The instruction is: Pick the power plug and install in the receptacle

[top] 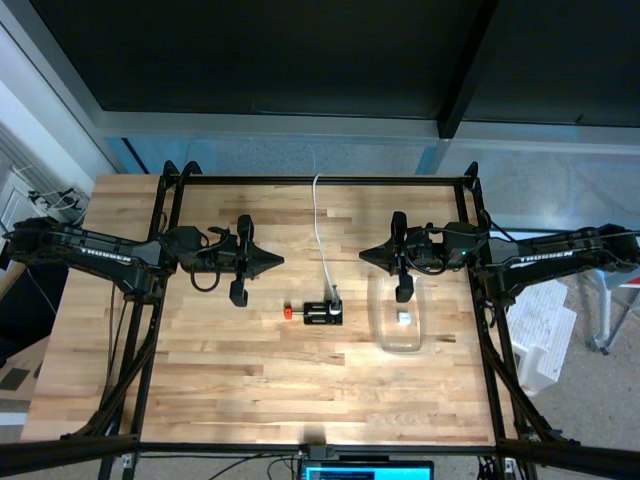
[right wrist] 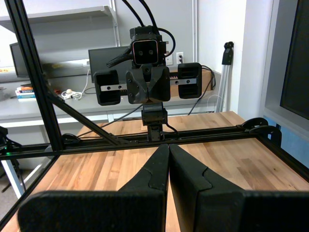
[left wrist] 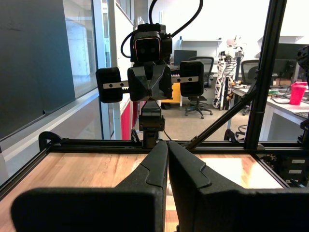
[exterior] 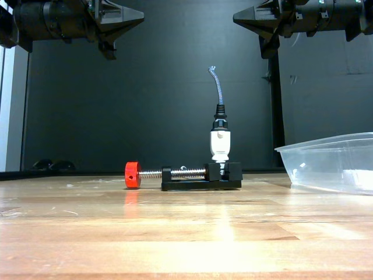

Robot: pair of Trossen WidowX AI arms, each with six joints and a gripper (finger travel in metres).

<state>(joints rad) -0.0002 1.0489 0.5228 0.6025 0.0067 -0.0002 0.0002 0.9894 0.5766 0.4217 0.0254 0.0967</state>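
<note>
The receptacle is a small white socket block standing upright in a black vise with an orange-red knob at mid-table. Its white cord runs to the far edge. The power plug is not visible in any view. My left gripper hovers high, left of the vise, pointing right, with its fingers shut on nothing. My right gripper hovers high to the right, pointing left, and its fingers are also shut and empty. The two tips face each other, well apart.
A clear plastic tray lies right of the vise, below the right gripper, with a small grey-white square piece inside. A black frame borders the wooden table.
</note>
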